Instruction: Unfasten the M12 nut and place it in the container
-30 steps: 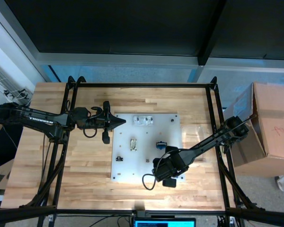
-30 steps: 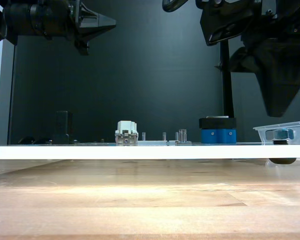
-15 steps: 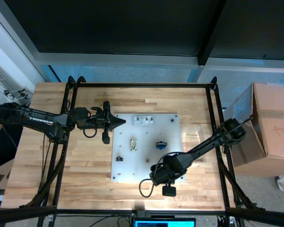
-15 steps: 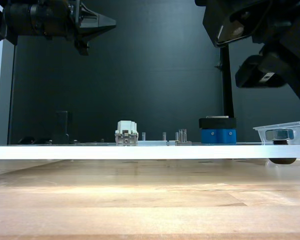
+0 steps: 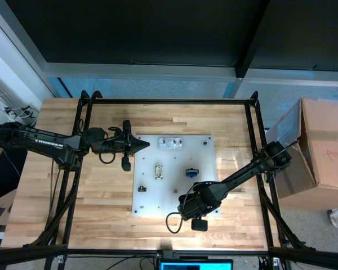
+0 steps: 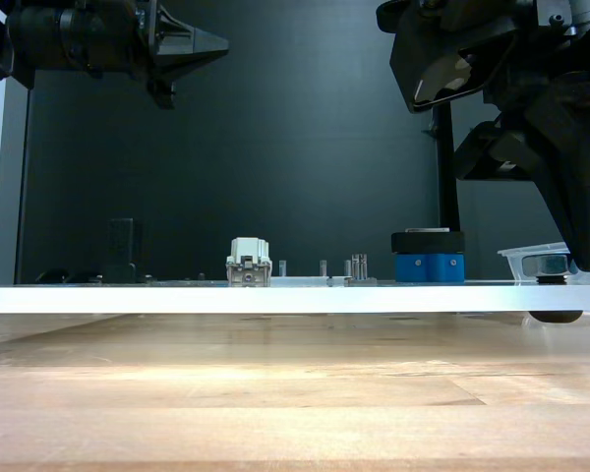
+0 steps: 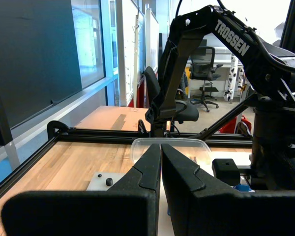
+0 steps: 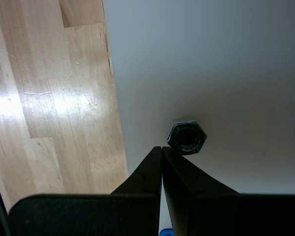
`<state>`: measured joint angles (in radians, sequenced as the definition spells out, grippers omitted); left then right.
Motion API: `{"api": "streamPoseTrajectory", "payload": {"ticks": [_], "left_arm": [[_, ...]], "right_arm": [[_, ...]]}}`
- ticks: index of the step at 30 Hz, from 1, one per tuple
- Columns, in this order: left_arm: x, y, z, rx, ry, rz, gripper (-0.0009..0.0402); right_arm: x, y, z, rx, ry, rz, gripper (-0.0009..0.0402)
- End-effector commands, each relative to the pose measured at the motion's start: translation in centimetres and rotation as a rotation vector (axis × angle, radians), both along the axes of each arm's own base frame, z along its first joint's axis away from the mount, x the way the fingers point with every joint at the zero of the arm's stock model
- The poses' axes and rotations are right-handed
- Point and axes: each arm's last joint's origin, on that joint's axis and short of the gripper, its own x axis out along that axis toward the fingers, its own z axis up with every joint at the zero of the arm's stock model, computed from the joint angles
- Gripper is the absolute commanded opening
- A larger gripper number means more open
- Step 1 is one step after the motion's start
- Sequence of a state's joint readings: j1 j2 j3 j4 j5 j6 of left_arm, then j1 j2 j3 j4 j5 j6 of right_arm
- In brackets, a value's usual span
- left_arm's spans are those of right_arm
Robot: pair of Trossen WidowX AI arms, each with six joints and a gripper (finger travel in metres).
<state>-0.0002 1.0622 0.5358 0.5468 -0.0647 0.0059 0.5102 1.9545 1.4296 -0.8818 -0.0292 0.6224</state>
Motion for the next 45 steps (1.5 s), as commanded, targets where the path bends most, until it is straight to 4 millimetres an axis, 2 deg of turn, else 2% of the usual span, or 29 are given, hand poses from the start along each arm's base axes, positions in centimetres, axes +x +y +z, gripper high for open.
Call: {"api": "streamPoseTrajectory", "payload": {"ticks": [1,5,9,11,16,25,33,45], "left_arm": [[0.0,0.0,0.0,0.0,-0.001,0.0,0.0],[0.0,0.0,0.0,0.0,0.0,0.0,0.0],[0.0,0.0,0.0,0.0,-0.001,0.0,0.0],[0.0,0.0,0.0,0.0,-0.001,0.0,0.0],[0.0,0.0,0.0,0.0,-0.001,0.0,0.0],[0.0,0.0,0.0,0.0,-0.002,0.0,0.0],[0.0,0.0,0.0,0.0,-0.001,0.0,0.0],[0.0,0.0,0.0,0.0,-0.001,0.0,0.0]], "right_arm": [[0.0,-0.2,0.1,-0.01,-0.003,-0.004,0.0],[0.0,-0.2,0.1,-0.015,0.001,0.0,0.0],[-0.8,-1.3,0.8,-0.239,-0.033,-0.083,0.0],[-0.9,-1.6,1.4,-0.277,-0.047,-0.11,0.0],[-1.2,-1.5,2.0,-0.212,-0.022,-0.098,0.0],[-0.9,-0.4,2.5,0.094,0.049,-0.027,0.0],[-0.2,0.1,0.7,0.084,0.043,-0.01,0.0],[-0.1,-0.1,0.4,0.023,0.003,-0.012,0.0]]}}
